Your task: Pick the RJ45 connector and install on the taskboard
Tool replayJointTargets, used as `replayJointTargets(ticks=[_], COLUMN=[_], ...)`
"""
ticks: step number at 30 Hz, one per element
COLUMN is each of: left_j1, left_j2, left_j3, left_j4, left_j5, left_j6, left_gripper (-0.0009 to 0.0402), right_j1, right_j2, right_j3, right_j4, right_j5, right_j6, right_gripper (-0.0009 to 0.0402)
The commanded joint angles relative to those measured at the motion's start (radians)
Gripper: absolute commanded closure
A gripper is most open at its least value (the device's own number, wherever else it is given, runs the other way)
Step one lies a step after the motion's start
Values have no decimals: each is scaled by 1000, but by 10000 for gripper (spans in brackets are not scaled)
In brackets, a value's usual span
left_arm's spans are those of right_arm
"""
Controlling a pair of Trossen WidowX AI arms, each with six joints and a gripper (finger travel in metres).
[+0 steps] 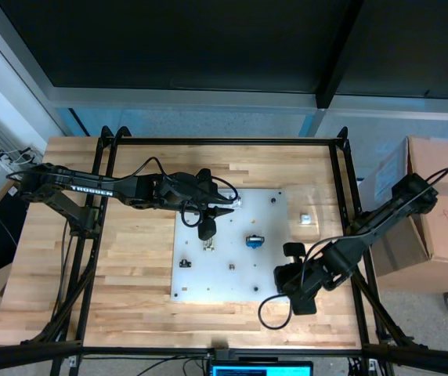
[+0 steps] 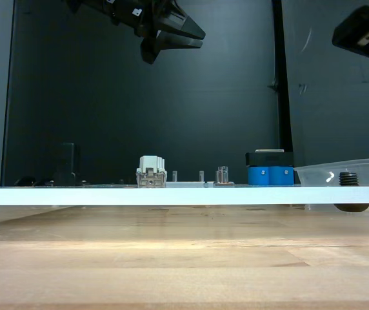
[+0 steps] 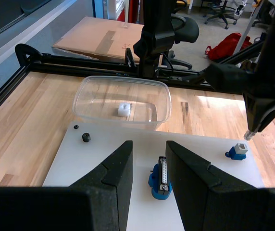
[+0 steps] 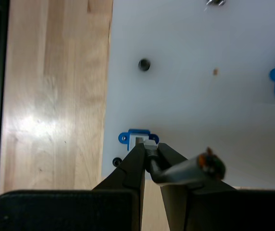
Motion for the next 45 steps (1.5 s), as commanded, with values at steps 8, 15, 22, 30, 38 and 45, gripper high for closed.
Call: replayJointTargets(ticks=[8, 15, 22, 30, 38, 45], left_j1=[0, 0, 0, 0, 0, 0], left_j2=[1, 1, 1, 1, 1, 1], left_j3=[0, 0, 0, 0, 0, 0], left_j4=[0, 0, 0, 0, 0, 0], left_j5=[0, 0, 0, 0, 0, 0], left_j6=[1, 1, 1, 1, 1, 1], left_gripper=[303, 303, 303, 303, 303, 303], right_j1=[25, 31, 33, 35, 44, 52], right_j2=[28, 56, 60, 58, 54, 53], right_j3=[-2, -3, -9, -24, -42, -42], right_j4=[26, 47, 49, 59, 79, 76], right_j5=[19, 19, 40, 41, 36, 37], right_j6=[5, 1, -9, -14, -6, -5], right_gripper=[393, 393, 393, 393, 393, 393])
